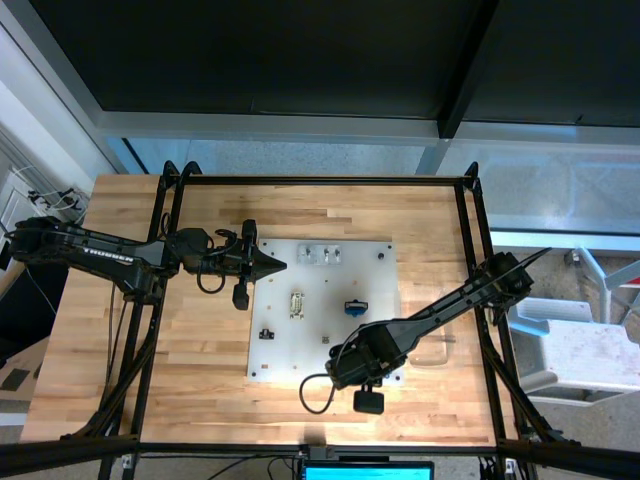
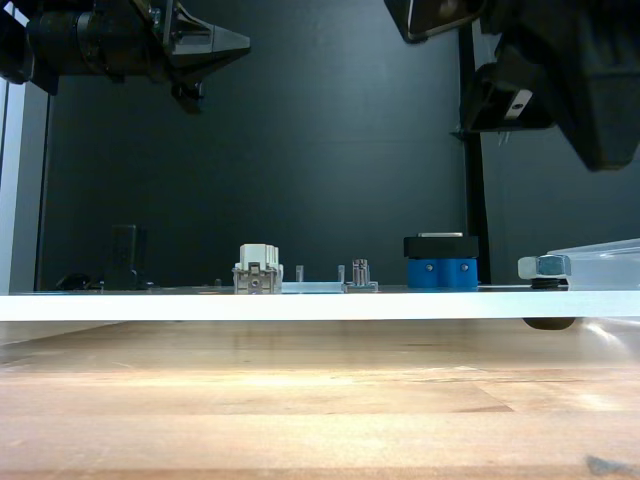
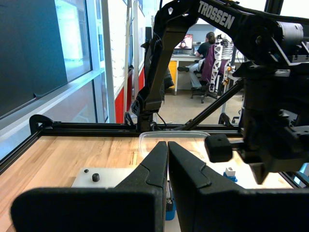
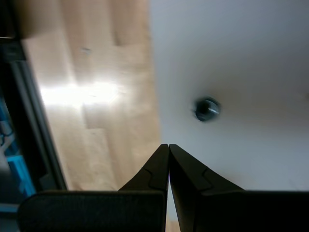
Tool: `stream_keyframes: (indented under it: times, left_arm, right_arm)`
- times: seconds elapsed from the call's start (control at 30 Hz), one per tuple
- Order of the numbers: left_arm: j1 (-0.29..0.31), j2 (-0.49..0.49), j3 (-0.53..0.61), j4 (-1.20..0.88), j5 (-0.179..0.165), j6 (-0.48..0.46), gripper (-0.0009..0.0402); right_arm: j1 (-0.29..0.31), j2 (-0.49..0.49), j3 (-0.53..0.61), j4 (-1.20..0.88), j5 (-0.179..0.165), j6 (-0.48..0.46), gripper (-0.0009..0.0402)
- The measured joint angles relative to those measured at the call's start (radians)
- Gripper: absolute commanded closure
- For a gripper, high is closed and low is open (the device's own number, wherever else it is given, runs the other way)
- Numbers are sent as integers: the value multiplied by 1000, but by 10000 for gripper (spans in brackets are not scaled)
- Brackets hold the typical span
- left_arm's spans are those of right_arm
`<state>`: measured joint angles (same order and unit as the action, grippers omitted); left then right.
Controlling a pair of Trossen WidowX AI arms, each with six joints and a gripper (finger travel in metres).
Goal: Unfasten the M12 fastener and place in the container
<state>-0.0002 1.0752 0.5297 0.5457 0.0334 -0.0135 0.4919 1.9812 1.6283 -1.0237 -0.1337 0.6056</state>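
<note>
The silver M12 nut (image 2: pixel 545 266) sits on its black stud (image 2: pixel 545 283) at the white board's (image 1: pixel 300 350) near right edge, just in front of the clear container (image 2: pixel 603 262). In the right wrist view it shows from above as a small round grey fastener (image 4: pixel 207 108) on the board. My right gripper (image 4: pixel 169 146) hangs above the board beside the nut, apart from it, shut with nothing between its fingers. In the high view the right gripper (image 1: pixel 352 368) covers the stud's spot. My left gripper (image 1: pixel 283 266) is shut and empty, high over the board's far left edge.
The container (image 1: pixel 440 350) lies on the wood right of the board, partly under the right arm. A blue block (image 2: pixel 440 272), a grey connector (image 2: pixel 256 278) and small silver posts (image 2: pixel 360 272) stand mid-board. A black frame rail (image 1: pixel 320 180) rings the table.
</note>
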Motion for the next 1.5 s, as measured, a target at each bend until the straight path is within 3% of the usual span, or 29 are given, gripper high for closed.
stream_keyframes:
  times: [0.5, 0.77, 0.97, 1.23, 1.3, 1.43, 1.5]
  left_arm:
    - [0, 0, 0, -1, 0, 0, 393]
    - [0, 0, 0, -1, 0, 0, 393]
    - [0, 0, 0, -1, 0, 0, 393]
    - [0, 0, 0, -1, 0, 0, 393]
    - [0, 0, 0, -1, 0, 0, 393]
    - [0, 0, 0, -1, 0, 0, 393]
    - [0, 0, 0, -1, 0, 0, 393]
  right_arm:
    - [-2, 23, -108, 121, 4, -45, 393]
    - [-2, 23, -123, 124, 41, -64, 393]
    - [-3, 23, -123, 124, 87, -70, 393]
    - [-5, 23, -123, 119, 89, -69, 393]
    - [-6, 23, -123, 95, 125, -67, 393]
    - [-6, 23, -118, 11, 322, -15, 393]
    - [-7, 21, -115, -14, 356, -2, 393]
